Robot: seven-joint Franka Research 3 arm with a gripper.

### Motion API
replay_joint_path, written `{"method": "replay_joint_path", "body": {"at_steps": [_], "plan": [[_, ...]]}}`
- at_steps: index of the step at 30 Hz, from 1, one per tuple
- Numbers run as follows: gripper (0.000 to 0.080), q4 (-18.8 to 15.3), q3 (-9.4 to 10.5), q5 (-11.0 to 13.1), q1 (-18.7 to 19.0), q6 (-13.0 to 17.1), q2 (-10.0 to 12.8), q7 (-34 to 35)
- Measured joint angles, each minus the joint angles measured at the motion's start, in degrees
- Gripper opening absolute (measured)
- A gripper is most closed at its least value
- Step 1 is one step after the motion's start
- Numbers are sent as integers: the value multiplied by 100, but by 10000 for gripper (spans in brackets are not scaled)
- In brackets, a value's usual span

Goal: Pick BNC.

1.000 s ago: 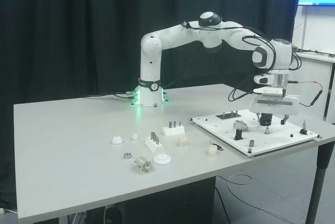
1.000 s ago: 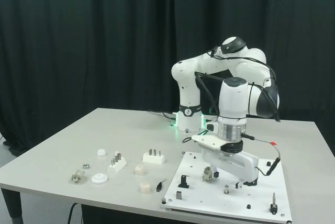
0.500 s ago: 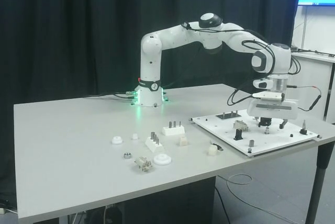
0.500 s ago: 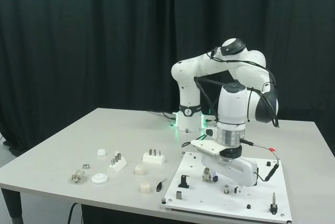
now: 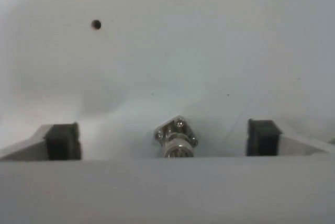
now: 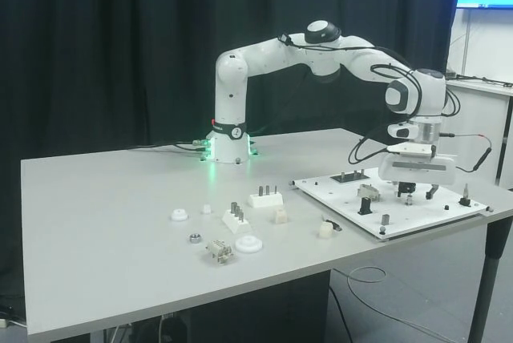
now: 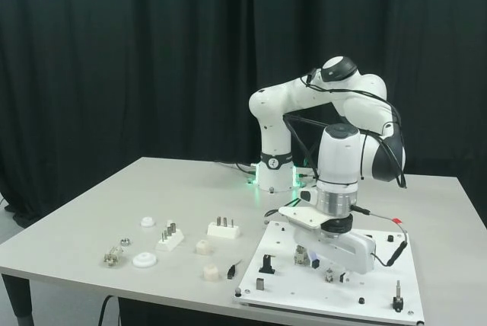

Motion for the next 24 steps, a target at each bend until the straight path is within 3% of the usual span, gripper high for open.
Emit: {"method": "replay_joint_path", "body": {"at_steps": [1,2,11,12,16,17,24], "plan": [[800,0,1,-2,0,0,1,-11],[699,0,3,-4,0,0,2,-24],[699,-5,58,-36,0,0,8,-56],[334,-7,67,-42,0,0,9,-56],[334,-19,110,-120,-1,-1,14,-56],[153,-26,121,-147,-1,-1,15,-56],[126,-26,127,-149,-3,6,16,-56]]}}
